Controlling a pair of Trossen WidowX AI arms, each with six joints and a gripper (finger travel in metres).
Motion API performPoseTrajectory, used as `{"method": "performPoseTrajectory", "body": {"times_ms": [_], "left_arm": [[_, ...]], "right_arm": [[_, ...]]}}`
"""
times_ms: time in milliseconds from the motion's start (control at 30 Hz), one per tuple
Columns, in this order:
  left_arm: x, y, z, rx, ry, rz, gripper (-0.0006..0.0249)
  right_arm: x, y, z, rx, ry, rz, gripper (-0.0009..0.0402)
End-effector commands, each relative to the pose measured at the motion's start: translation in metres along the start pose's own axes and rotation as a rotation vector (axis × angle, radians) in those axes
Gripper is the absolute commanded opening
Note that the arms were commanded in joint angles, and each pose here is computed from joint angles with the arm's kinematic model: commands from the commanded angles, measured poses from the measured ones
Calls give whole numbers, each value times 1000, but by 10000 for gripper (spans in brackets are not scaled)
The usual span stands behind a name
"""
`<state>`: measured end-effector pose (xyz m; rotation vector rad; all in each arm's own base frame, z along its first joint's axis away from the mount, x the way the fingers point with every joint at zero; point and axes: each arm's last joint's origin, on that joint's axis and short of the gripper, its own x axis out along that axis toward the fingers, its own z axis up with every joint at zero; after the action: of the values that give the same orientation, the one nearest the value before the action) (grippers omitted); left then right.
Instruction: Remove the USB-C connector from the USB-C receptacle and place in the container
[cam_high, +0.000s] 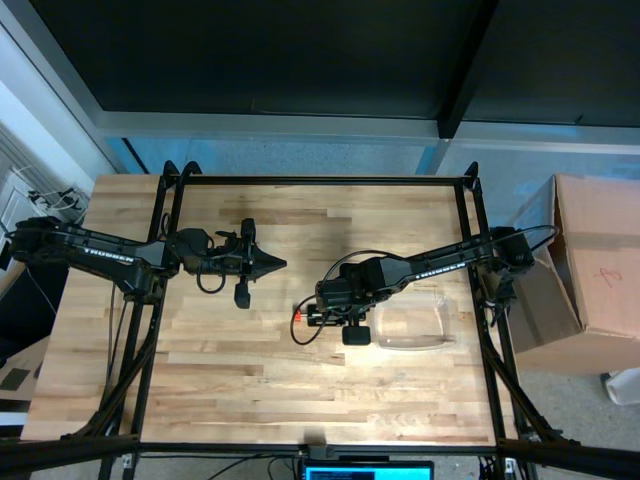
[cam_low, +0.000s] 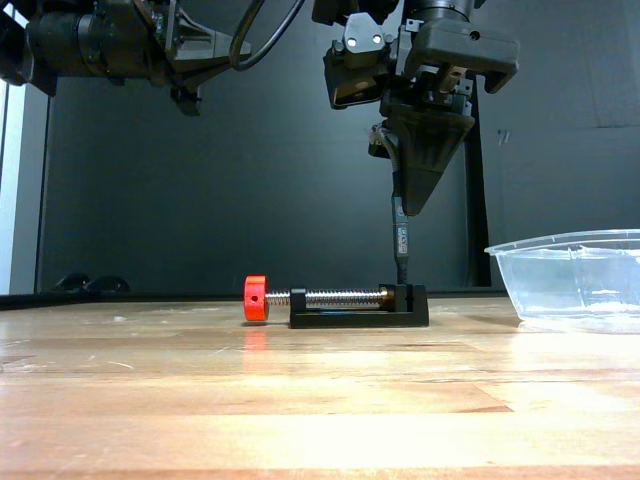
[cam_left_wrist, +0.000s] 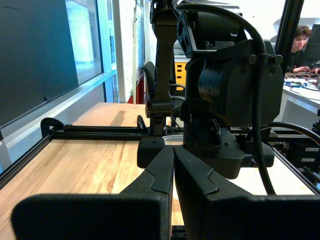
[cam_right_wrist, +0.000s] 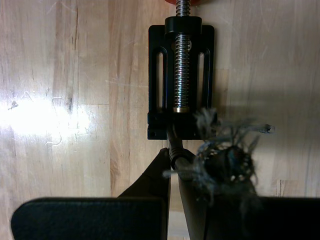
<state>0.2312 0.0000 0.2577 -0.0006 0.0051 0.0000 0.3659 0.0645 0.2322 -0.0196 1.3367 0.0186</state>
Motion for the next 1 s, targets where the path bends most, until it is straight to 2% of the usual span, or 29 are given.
{"method": "performPoseTrajectory", "body": {"times_ms": [33,867,1000], "left_arm": [[0,0,0,0,-1,0,0],[0,0,0,0,-1,0,0],[0,0,0,0,-1,0,0]], "right_arm": [[0,1,0,-2,3,0,0],[-5,2,-5,-11,27,2,0],[-16,3,0,13,8,4,0]]}}
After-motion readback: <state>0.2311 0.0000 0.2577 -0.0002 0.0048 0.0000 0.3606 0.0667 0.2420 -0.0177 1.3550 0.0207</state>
